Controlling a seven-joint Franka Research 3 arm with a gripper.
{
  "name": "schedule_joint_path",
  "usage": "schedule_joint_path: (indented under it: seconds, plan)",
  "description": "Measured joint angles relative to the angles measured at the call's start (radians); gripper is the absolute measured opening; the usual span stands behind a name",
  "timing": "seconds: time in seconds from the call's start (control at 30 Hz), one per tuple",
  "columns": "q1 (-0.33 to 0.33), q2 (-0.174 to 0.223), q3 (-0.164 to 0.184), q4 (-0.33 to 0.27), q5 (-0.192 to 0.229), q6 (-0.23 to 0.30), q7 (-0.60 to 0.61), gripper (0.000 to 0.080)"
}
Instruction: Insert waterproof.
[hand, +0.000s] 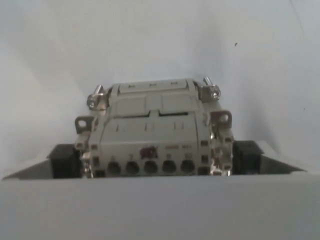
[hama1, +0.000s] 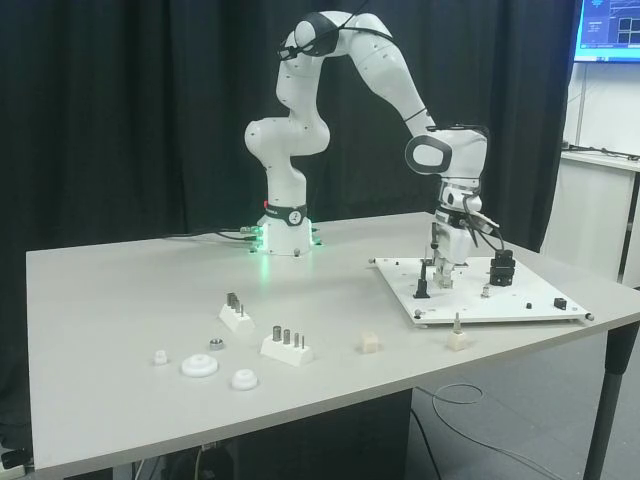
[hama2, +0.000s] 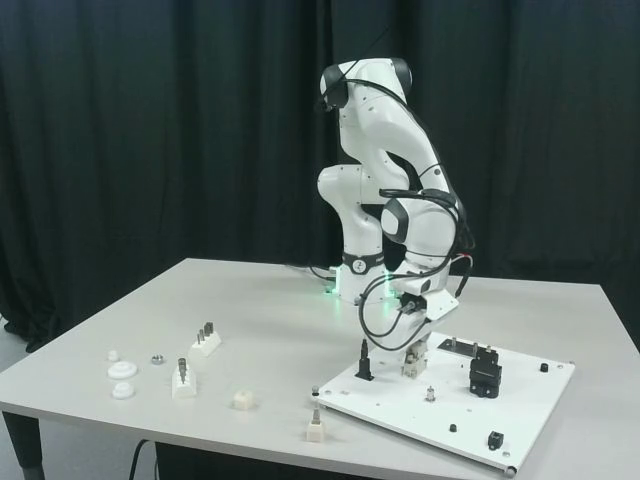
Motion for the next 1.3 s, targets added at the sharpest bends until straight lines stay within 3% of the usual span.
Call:
schedule_joint_path:
  seconds: [0.13,0.17,0.47,0.5,1.07,1.3]
  plan:
    - [0.000,0.009,0.000,0.003,-0.008,0.004,-0.007,0.0617]
    - [0.000,0.011,0.000,0.004,-0.012,0.004,-0.007,0.0756]
    - [-0.001,0.015,-0.001,0.020,-0.018,-0.007,-0.007,0.0756]
    - [-0.001,0.014,-0.001,0.023,-0.018,-0.012,-0.007,0.0798]
    - [-0.001,-0.012,0.037,0.092,0.006,-0.210,0.023,0.0800]
    - [-0.003,-0.040,0.040,0.101,0.008,-0.258,0.046,0.0800]
